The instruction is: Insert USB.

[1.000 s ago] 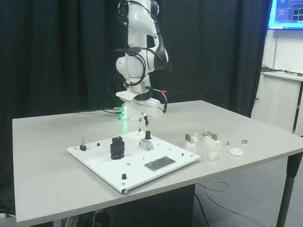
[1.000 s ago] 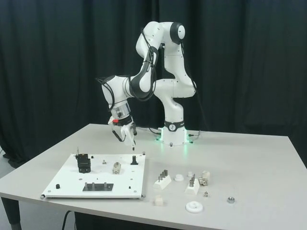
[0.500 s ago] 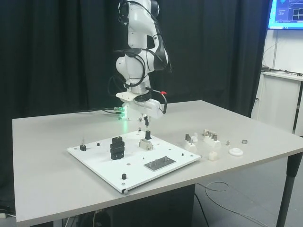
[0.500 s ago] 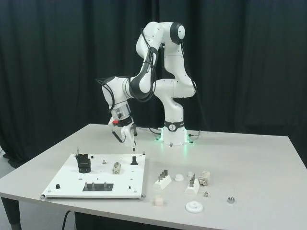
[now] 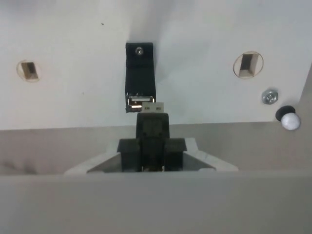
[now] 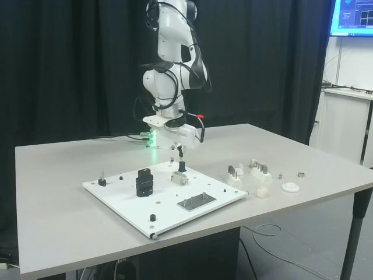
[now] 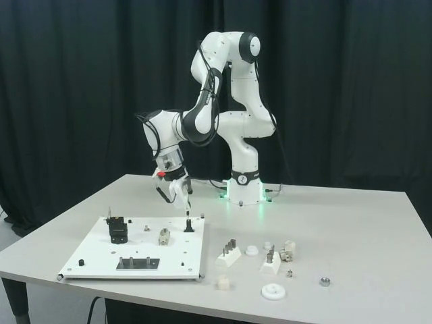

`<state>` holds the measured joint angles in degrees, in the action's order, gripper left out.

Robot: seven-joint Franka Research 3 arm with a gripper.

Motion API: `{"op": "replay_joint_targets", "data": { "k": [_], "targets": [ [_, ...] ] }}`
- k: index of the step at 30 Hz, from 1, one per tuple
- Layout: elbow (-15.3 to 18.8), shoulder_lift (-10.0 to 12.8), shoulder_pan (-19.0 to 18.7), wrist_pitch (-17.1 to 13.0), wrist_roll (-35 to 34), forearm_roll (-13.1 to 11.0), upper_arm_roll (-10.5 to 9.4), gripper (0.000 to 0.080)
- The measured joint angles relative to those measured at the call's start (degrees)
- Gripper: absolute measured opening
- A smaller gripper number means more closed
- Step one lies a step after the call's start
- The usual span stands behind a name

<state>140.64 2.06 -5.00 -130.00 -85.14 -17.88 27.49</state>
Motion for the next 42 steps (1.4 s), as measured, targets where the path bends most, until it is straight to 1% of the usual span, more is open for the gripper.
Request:
{"op": "replay_joint_targets", "data": {
  "k": [16,28,42],
  "targets": [
    [0.0,0.9,-0.1,-1.1,0.7,-2.0,-0.43,0.0094],
    [-0.1,1.1,-0.1,-1.4,1.0,-2.0,-0.54,0.0094],
    [-0.1,1.5,-0.1,-1.4,3.4,-2.0,-0.38,0.0094]
  ]
}}
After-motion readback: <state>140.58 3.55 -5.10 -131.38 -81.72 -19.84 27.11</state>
